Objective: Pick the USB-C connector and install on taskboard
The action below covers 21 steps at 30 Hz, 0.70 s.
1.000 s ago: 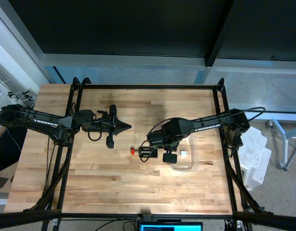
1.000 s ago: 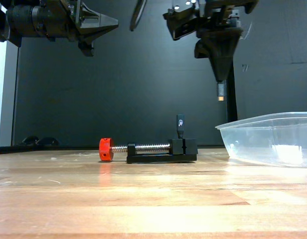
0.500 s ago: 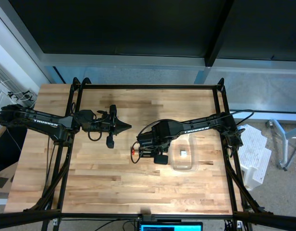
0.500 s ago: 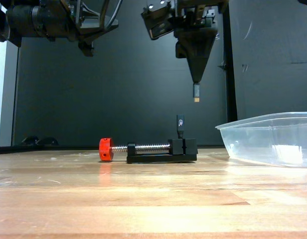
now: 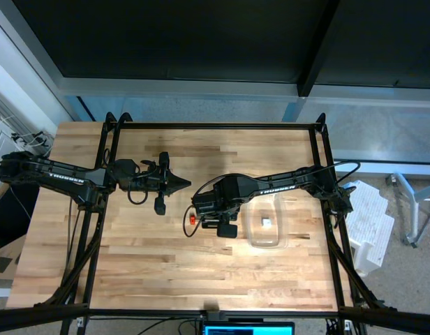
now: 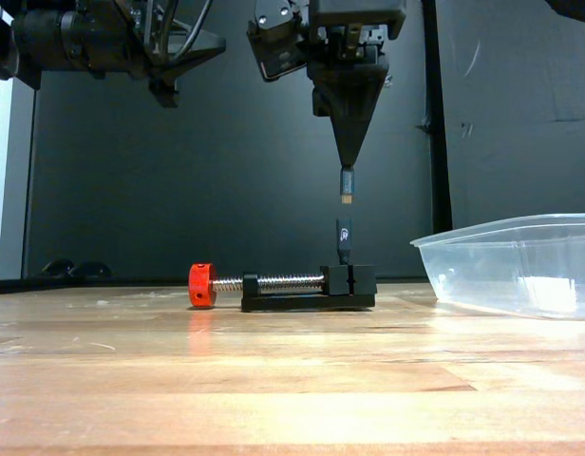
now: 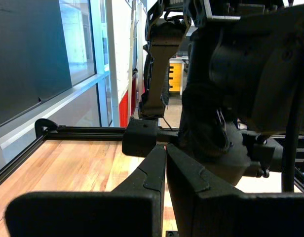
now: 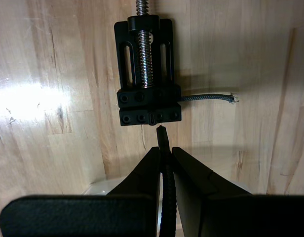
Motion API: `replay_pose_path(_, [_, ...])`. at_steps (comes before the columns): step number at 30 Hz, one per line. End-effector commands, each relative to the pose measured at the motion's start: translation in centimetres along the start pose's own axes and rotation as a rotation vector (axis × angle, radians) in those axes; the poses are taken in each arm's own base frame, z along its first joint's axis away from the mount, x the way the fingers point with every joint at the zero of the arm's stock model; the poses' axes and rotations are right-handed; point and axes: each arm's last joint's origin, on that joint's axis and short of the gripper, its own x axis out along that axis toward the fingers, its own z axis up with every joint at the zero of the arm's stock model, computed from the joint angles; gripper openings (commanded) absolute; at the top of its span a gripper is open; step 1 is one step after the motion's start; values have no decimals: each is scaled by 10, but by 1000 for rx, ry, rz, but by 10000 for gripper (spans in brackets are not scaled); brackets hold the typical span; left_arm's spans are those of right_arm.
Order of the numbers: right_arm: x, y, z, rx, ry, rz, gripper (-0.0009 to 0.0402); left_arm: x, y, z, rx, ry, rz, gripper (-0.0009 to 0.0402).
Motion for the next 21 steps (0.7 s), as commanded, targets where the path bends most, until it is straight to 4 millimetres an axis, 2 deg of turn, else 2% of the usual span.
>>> replay_pose_path(1, [2,1,3,1,-1,0,0,0,0,0,0,0,0,0])
replay_pose_path(21, [8,4,6,15,15,-4,0,0,0,0,0,0,0,0])
